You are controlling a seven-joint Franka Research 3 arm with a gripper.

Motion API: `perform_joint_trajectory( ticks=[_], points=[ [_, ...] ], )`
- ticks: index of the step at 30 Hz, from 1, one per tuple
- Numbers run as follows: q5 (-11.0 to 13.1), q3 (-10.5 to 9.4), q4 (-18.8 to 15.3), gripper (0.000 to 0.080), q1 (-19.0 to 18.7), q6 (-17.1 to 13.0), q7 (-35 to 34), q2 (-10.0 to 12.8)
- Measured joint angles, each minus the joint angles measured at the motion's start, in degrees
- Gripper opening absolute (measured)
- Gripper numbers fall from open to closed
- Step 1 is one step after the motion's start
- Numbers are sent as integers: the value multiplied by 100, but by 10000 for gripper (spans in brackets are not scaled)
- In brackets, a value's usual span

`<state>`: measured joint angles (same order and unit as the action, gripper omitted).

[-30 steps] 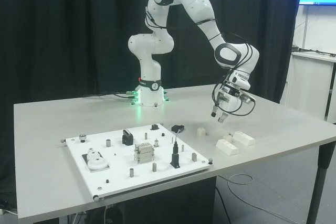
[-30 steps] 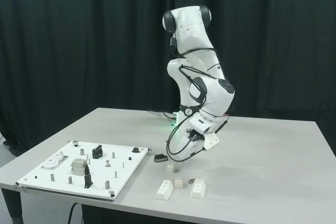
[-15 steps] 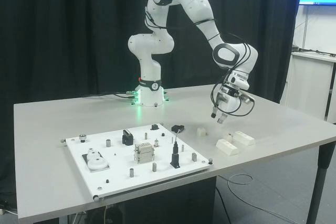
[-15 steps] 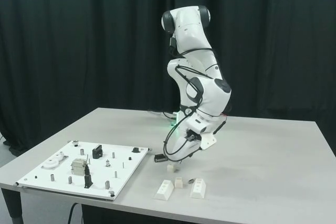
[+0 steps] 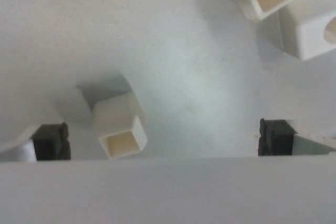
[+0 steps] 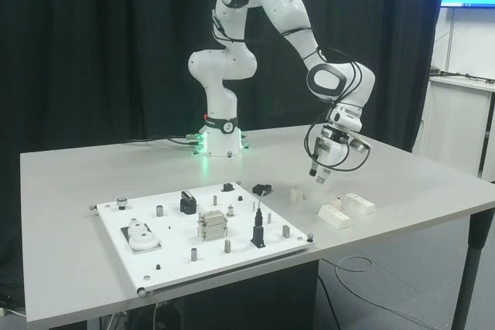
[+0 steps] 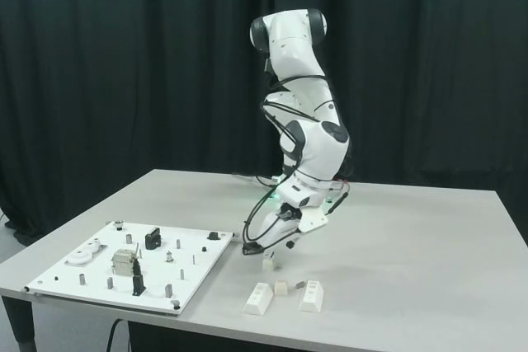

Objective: Remove USB.

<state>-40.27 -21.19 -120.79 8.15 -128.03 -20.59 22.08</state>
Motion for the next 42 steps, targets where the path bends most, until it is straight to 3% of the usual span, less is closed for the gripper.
perform_joint_trajectory(
  ticks=[8, 16, 25, 42],
  points=[
    [48, 0, 0, 800, 104, -114, 33, 37],
    [29, 15, 64, 800, 161, -157, 564, 56],
    [13, 63, 374, 800, 274, 19, 1075, 57],
    [14, 438, 1041, 800, 364, 150, 2232, 118]
  ],
)
